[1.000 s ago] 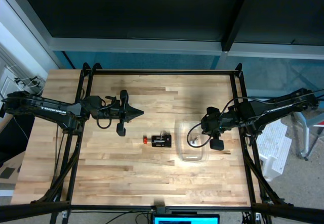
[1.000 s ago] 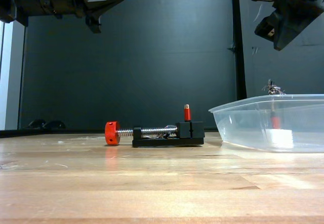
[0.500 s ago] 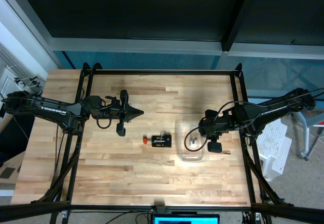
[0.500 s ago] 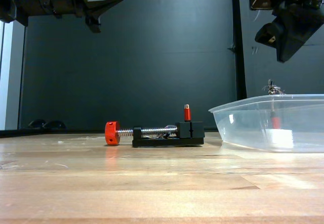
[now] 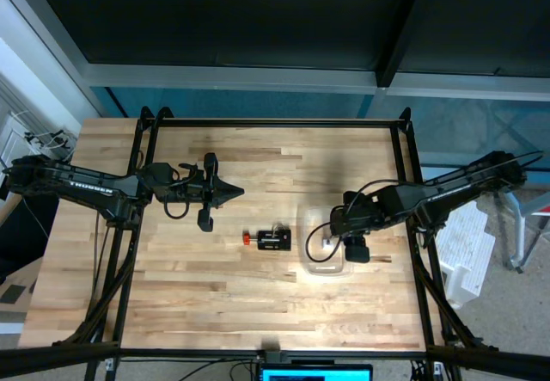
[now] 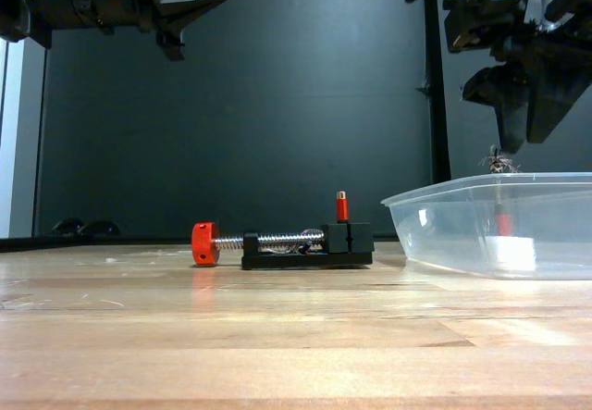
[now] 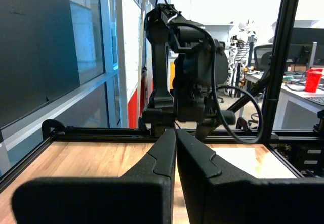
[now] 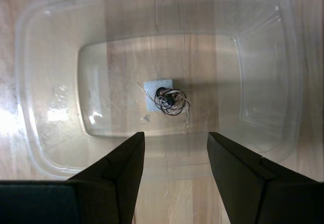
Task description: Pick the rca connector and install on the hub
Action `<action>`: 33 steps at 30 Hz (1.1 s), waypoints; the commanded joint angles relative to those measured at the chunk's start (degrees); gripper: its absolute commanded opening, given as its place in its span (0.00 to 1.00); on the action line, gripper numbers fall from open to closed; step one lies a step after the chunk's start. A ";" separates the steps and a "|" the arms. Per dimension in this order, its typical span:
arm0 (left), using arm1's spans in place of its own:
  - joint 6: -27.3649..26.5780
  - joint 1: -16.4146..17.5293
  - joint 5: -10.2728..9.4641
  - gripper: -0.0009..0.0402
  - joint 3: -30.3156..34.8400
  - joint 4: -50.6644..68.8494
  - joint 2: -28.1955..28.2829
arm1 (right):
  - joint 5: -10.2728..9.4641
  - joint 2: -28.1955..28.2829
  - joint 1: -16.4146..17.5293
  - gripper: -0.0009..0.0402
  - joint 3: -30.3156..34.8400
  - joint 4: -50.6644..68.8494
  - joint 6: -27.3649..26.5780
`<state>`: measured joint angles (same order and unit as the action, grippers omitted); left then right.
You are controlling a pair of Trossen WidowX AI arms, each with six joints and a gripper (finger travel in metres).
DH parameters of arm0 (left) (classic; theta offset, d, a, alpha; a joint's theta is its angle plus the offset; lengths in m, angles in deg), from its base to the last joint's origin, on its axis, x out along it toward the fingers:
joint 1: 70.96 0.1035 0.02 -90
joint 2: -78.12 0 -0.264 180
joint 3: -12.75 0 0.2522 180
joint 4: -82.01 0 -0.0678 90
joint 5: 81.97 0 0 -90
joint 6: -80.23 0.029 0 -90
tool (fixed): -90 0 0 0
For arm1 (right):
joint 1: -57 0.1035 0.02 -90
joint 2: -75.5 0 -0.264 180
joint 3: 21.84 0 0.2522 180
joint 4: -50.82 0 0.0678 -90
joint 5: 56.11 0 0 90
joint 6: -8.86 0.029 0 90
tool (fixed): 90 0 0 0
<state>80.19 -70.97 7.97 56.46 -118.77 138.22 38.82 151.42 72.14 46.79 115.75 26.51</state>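
From above, the left tool [image 5: 232, 193] hangs over the pale wooden worktop [image 5: 215, 295], well apart from the small black rectangular hub [image 5: 273, 240] with its red stub. The right tool [image 5: 337, 224] is over the clear plastic tray [image 5: 326, 269], just beside the hub.

From worktop level, the right tool points down above the tray's rim.

The left wrist view shows the left tool's fingers pressed together, holding nothing.

In the right wrist view the right tool's fingers stand apart. The rca connector [image 8: 169, 98], a small dark plug with thin coiled wires on a white square, lies on the tray floor beyond them, untouched.
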 commanded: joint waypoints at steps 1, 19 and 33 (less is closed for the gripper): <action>0.02 0.00 0.00 0.02 0.00 0.00 0.02 | 0.02 1.84 0.07 0.47 0.00 -0.94 -0.07; 0.02 0.00 0.00 0.02 0.00 -0.02 0.02 | 0.00 9.35 0.39 0.47 0.00 -5.73 -0.09; 0.02 0.00 0.00 0.02 0.00 0.00 0.02 | 0.04 11.74 0.48 0.43 -0.07 -7.54 -0.13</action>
<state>80.19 -70.97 7.97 56.46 -118.77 138.22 38.82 163.16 72.60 46.77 108.26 26.38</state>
